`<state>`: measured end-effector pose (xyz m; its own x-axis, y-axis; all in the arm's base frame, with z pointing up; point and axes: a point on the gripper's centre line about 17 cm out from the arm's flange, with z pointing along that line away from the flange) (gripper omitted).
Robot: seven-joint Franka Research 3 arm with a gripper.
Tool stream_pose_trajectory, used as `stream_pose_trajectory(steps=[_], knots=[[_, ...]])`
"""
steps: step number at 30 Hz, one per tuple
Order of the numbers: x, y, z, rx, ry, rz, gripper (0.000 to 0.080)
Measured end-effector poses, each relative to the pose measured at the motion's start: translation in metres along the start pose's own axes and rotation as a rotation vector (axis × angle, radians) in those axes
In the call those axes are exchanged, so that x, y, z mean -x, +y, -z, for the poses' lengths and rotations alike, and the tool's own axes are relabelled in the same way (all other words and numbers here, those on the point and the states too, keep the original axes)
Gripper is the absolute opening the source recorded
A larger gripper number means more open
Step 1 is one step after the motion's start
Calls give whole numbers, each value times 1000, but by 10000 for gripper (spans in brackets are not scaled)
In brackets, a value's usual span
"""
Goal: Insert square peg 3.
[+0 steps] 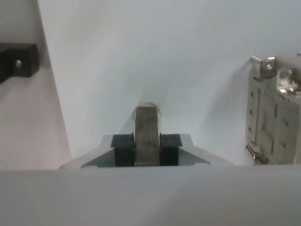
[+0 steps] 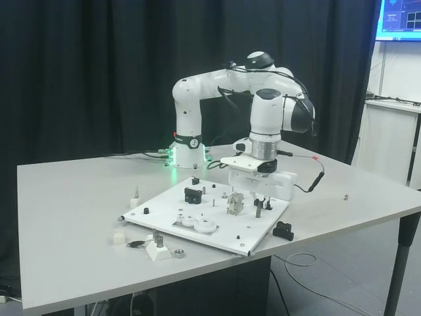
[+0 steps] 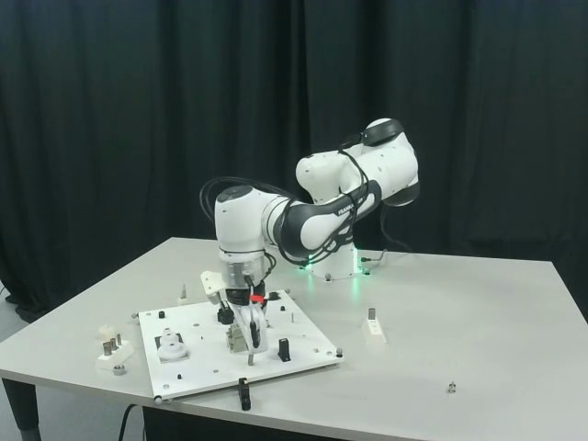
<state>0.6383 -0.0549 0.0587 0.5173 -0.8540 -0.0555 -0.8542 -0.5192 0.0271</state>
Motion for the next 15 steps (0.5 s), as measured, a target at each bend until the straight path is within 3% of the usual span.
stream_pose_trajectory(steps=[15], knots=[[3,1,0,12,0,12,110]])
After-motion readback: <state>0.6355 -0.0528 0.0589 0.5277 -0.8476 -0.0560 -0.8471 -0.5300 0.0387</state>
